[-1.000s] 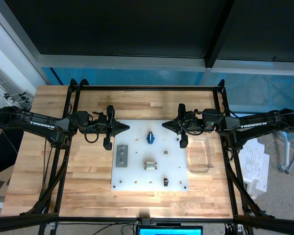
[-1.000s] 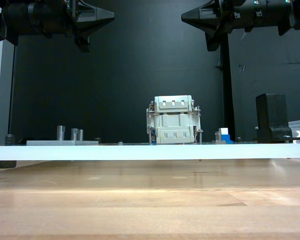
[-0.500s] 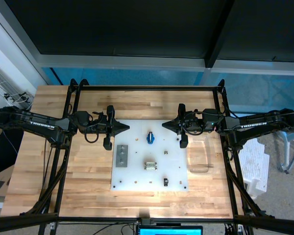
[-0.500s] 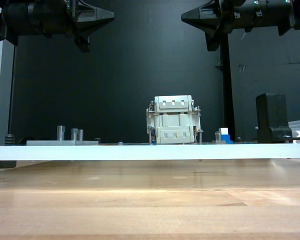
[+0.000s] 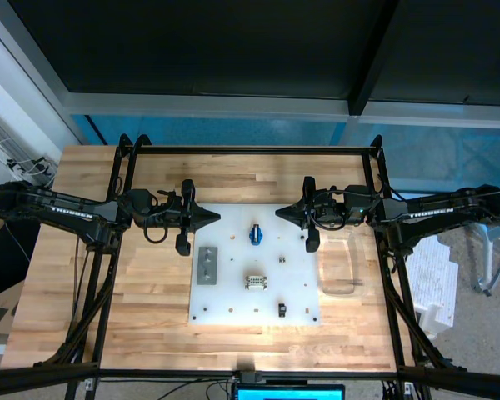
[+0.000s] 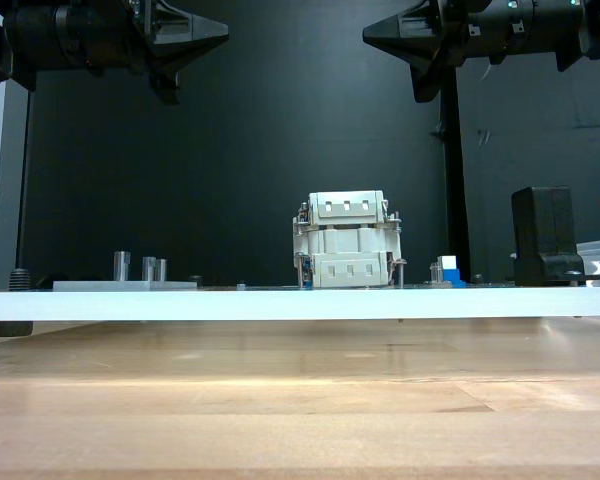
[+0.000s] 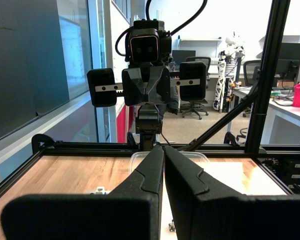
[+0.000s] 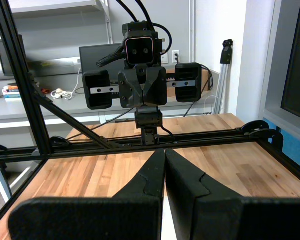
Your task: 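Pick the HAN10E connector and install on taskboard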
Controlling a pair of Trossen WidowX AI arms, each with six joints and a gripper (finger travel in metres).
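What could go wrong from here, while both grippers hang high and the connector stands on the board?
1. The left gripper and right gripper are both shut, high over the far part of the taskboard; descending so, the tips may strike the HAN10E connector, not straddle it.
2. The grey metal block and a small black piece stand near the connector; an open gripper might bump them.
3. The grippers point at each other; moving both inward risks collision.

We see the pale grey-beige HAN10E connector [image 5: 255, 282], silvery at its ends, on the white taskboard [image 5: 233, 287], with a plain grey block [image 5: 207, 264] and a blue part [image 5: 256, 234]. The left gripper [image 5: 217, 217] and right gripper [image 5: 279, 213], above the board's far edge, are black (as are their arms). The table [image 5: 108, 283] is honey-toned wood in strips.
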